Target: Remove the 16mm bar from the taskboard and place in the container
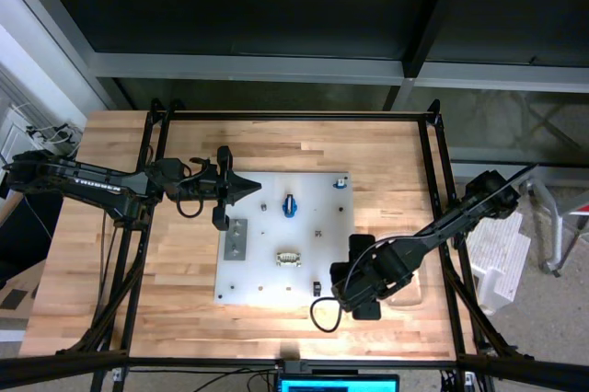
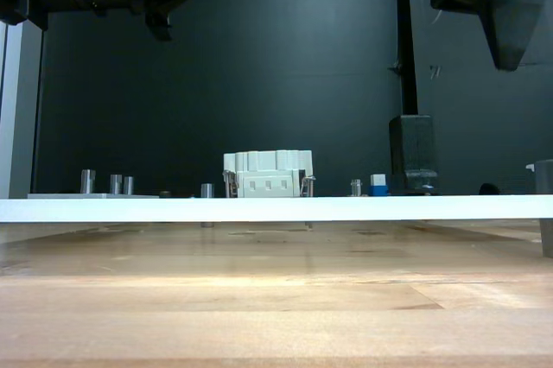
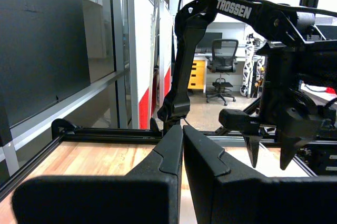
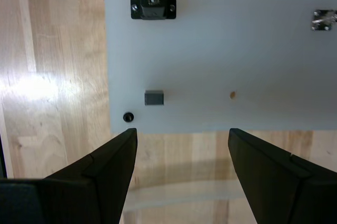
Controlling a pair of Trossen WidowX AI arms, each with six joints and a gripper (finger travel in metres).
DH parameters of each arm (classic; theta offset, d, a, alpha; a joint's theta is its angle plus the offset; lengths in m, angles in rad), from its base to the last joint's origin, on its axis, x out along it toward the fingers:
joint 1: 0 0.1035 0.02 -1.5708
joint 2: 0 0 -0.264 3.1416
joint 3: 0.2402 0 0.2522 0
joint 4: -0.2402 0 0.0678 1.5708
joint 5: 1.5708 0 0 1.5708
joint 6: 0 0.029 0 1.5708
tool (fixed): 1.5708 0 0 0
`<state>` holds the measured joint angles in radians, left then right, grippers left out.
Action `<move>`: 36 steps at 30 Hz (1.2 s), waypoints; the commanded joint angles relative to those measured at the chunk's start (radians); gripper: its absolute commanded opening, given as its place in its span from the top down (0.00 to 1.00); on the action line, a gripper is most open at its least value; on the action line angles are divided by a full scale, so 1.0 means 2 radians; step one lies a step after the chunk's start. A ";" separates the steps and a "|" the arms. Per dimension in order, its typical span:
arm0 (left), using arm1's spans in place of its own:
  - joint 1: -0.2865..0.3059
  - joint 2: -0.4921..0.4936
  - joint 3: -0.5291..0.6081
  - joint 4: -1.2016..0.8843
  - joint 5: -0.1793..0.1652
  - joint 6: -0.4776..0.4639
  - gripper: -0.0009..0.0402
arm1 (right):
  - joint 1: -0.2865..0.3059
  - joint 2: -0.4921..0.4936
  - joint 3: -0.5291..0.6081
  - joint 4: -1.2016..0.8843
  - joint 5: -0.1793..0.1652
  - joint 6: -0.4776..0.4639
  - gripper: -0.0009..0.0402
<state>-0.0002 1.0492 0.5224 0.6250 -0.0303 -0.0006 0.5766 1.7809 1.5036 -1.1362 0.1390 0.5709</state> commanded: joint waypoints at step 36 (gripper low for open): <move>0.000 0.000 0.000 0.000 0.000 0.000 0.98 | -0.004 0.096 -0.006 0.105 0.000 -0.001 0.40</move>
